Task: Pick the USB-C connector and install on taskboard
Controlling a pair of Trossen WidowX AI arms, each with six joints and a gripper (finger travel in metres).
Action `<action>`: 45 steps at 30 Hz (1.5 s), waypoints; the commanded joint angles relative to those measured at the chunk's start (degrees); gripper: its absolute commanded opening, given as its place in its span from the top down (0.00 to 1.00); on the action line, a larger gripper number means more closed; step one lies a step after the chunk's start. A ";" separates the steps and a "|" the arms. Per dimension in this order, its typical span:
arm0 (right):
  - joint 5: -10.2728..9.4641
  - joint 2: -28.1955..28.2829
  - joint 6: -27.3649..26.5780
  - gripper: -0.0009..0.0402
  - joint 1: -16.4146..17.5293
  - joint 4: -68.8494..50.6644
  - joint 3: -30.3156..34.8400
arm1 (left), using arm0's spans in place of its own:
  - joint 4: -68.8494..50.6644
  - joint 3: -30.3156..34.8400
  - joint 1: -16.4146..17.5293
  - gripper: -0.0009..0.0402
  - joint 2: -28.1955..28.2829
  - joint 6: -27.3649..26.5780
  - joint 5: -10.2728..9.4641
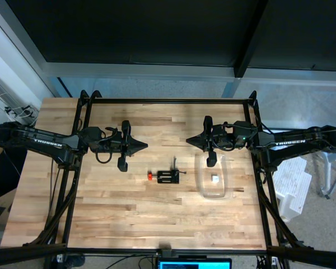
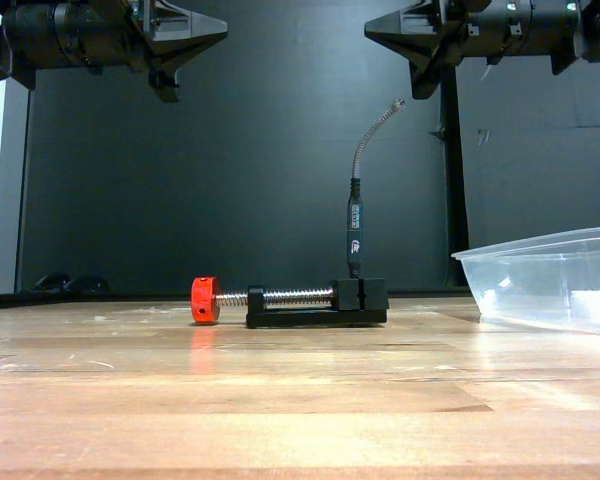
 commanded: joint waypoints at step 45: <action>0.13 0.07 -0.70 0.98 0.15 1.31 -0.90 | 0.00 0.02 0.00 0.98 0.02 0.00 0.00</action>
